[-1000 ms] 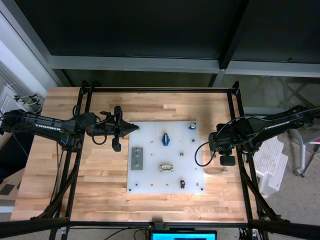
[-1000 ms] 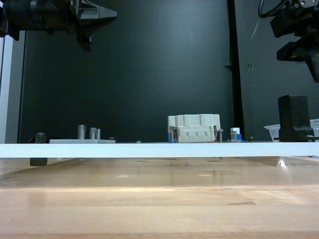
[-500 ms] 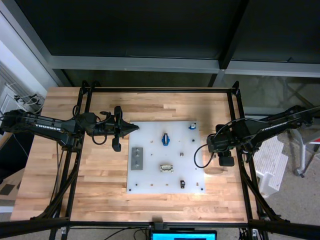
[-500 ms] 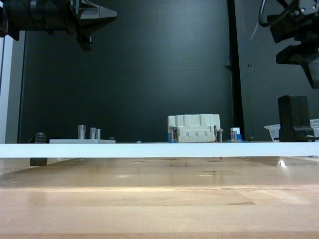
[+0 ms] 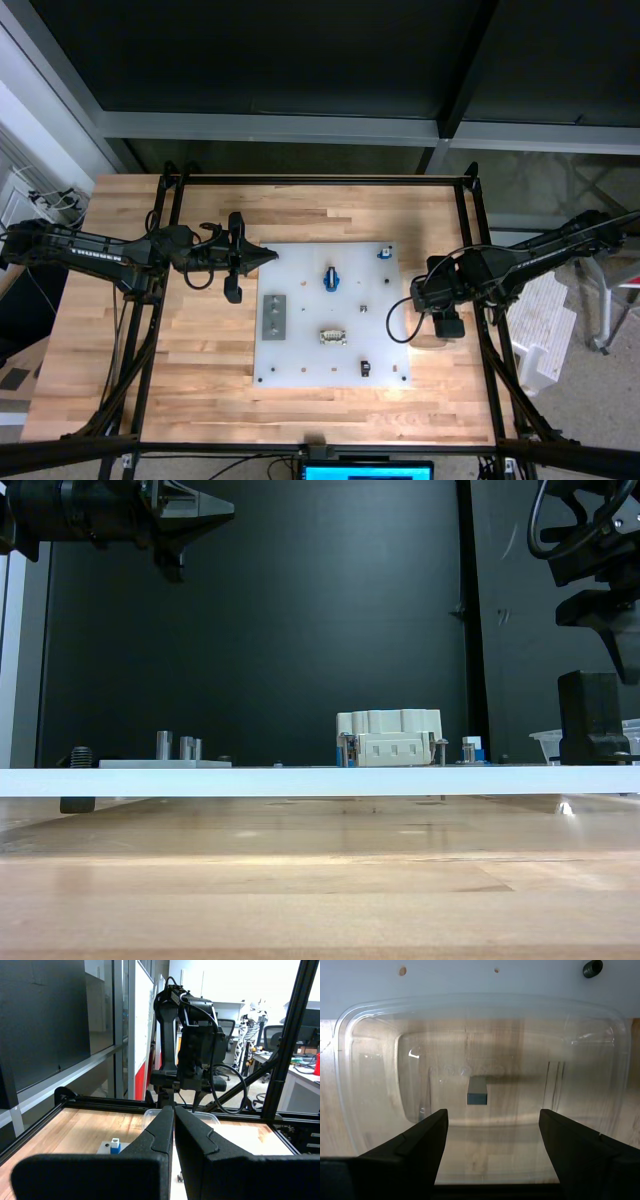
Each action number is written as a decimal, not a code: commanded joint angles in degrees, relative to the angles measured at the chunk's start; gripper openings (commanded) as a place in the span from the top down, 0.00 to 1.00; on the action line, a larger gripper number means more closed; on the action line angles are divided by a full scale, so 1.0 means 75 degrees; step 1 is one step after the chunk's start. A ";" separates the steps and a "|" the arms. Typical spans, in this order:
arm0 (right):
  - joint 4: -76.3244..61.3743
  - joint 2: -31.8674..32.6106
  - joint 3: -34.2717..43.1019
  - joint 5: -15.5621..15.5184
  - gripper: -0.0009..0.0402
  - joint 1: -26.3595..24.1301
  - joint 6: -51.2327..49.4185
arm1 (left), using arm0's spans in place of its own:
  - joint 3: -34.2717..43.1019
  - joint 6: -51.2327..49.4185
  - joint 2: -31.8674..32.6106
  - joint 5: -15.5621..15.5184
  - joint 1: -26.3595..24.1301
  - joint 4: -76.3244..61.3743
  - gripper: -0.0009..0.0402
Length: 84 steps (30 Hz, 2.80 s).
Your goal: Pick the 16mm bar and install on taskboard
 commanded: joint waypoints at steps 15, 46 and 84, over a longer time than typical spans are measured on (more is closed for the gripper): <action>0.1003 0.0149 -0.0825 0.0099 0.32 0.0076 -0.0023 | 0.0003 0.0000 0.0000 0.0003 0.0003 0.0003 0.98; 0.1912 0.0265 -0.1571 0.0102 0.32 0.0108 -0.0047 | 0.0003 0.0000 0.0000 0.0003 0.0003 0.0003 0.98; 0.2224 0.0446 -0.1781 0.0449 0.78 0.0079 0.0152 | 0.0003 0.0000 0.0000 0.0003 0.0000 0.0003 0.98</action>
